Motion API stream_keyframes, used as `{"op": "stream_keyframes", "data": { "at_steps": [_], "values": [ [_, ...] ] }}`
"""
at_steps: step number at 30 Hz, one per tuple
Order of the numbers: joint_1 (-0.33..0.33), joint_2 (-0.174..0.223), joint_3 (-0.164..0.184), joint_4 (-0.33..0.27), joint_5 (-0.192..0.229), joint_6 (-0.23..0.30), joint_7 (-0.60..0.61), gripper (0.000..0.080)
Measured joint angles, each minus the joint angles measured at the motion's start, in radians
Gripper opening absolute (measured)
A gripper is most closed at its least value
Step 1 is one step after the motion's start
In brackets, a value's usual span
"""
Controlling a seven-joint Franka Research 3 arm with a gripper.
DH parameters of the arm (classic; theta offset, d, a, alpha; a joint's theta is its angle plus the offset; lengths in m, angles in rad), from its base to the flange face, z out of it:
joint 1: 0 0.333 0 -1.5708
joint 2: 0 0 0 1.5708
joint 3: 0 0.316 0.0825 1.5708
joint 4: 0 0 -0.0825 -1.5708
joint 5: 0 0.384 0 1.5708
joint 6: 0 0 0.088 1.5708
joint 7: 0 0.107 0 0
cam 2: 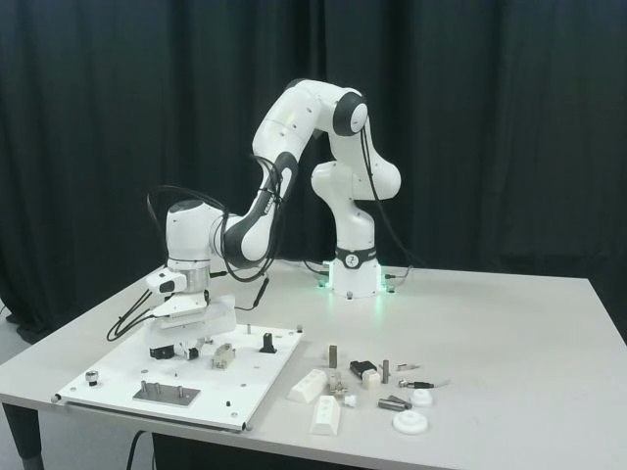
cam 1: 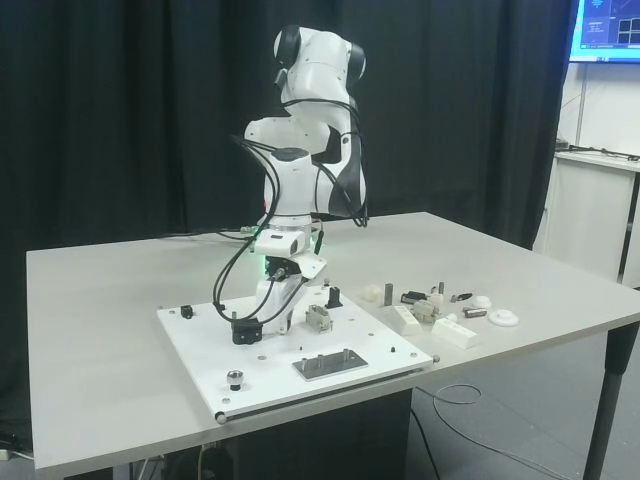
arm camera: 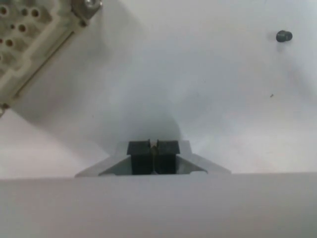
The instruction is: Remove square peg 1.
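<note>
**Lifting the peg straight**

Peg (arm camera: 153, 148) sits pinched between my black pads (arm camera: 139, 157), gripper (arm camera: 153, 158) nearly closed on it, low over the white board (cam 1: 200, 345). I pull straight up, no twist. Connector block (arm camera: 29, 44) lies around ten o'clock, well apart.

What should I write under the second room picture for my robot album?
White robot arm bends low, its gripper just over the white board, loose parts lying beside.

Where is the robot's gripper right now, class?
In both room views the gripper hangs low over the flat white board, beside the small grey connector block, away from the loose parts.
</note>
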Motion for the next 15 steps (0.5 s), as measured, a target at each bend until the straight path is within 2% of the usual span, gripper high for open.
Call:
{"op": "stream_keyframes", "data": {
  "at_steps": [15],
  "values": [
    [0.0,0.0,-0.001,0.0,0.001,0.0,0.0,0.0021]
  ]
}}
